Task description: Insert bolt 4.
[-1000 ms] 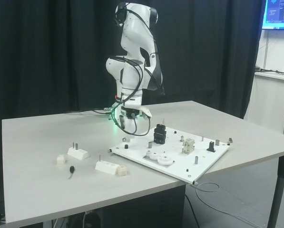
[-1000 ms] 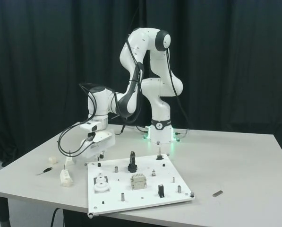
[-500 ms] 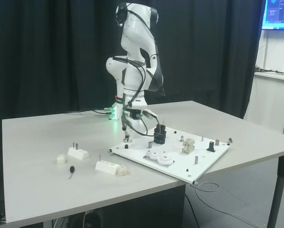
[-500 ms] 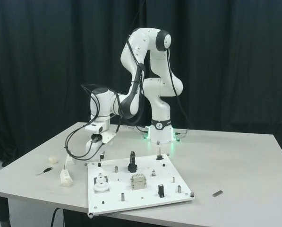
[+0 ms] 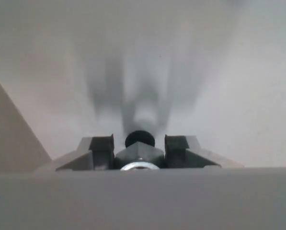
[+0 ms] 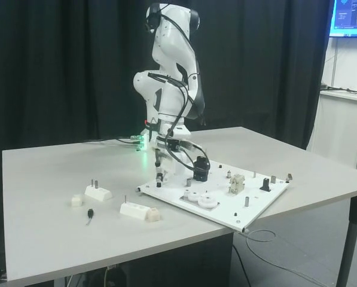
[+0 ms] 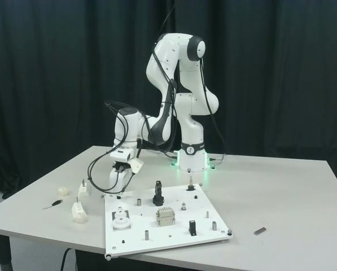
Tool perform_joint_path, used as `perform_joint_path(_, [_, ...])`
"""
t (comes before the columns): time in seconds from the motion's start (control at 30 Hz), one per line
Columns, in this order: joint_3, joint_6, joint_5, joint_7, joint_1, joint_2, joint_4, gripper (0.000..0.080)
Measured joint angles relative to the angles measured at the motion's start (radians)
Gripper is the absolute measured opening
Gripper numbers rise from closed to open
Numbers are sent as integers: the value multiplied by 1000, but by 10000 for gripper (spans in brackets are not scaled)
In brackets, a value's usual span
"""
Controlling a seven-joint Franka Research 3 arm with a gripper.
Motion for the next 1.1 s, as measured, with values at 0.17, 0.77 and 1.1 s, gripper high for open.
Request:
perform_joint_path(0.17, [-1,22,-27,-28,0,0,-16,224])
perform_joint_path(0.77, [-9,34,-42,-80,0,-1,-27,224])
perform_joint_path(1.1, [-8,34,-46,-81,2,-5,-32,224])
